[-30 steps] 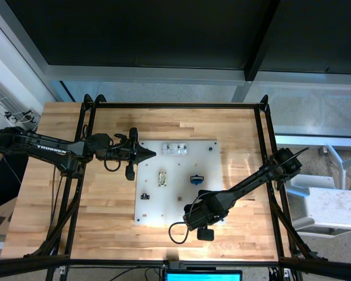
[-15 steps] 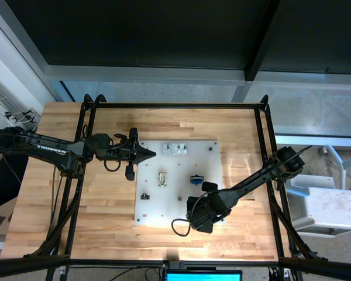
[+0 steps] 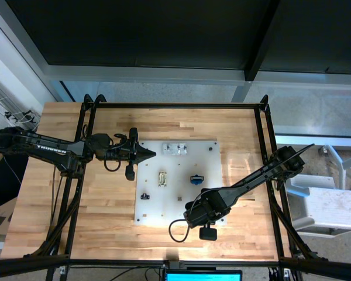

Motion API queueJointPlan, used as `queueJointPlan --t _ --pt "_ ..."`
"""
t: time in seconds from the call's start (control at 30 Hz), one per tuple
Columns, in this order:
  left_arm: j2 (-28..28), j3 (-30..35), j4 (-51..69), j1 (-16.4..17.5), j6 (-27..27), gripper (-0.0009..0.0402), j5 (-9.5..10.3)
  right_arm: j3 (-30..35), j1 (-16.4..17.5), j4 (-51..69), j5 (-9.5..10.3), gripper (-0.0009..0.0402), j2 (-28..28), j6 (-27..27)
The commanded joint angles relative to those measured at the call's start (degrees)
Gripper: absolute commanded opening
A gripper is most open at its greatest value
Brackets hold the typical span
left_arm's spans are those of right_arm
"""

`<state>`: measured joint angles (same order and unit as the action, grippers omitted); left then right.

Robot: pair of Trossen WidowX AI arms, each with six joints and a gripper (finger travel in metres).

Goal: Unfasten the M12 fastener and place in the container

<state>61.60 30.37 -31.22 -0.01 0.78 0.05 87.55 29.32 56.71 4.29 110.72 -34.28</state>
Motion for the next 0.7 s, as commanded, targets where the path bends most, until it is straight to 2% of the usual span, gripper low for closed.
queueJointPlan --t 0.03,0.2,0.3,0.37,0.6,0.7 --pt "0.00 0.00 0.00 0.02 -0.02 0.0000 -0.02 -0.17 -0.07 -1.20 -0.22 0.0000 0.55 0.76" --pt "0.00 0.00 0.02 0.00 -0.02 0.0000 0.00 -1.18 -0.22 -3.78 -0.26 0.0000 2.36 0.74" --pt "0.00 0.00 0.00 0.00 -0.02 0.0000 0.00 -1.27 -0.22 -4.44 -1.03 0.0000 3.19 0.90" --pt "0.00 0.00 0.00 0.02 -0.02 0.0000 0.00 -1.49 -0.22 -5.03 -1.66 0.0000 3.19 1.29" --pt "0.00 0.00 0.00 0.02 -0.02 0.0000 0.00 -1.95 -0.57 -5.51 -1.92 0.0000 3.19 1.73" --pt "0.00 0.00 0.00 0.02 -0.02 0.0000 0.00 -1.95 -0.59 -4.63 -4.15 0.0000 3.19 1.55"
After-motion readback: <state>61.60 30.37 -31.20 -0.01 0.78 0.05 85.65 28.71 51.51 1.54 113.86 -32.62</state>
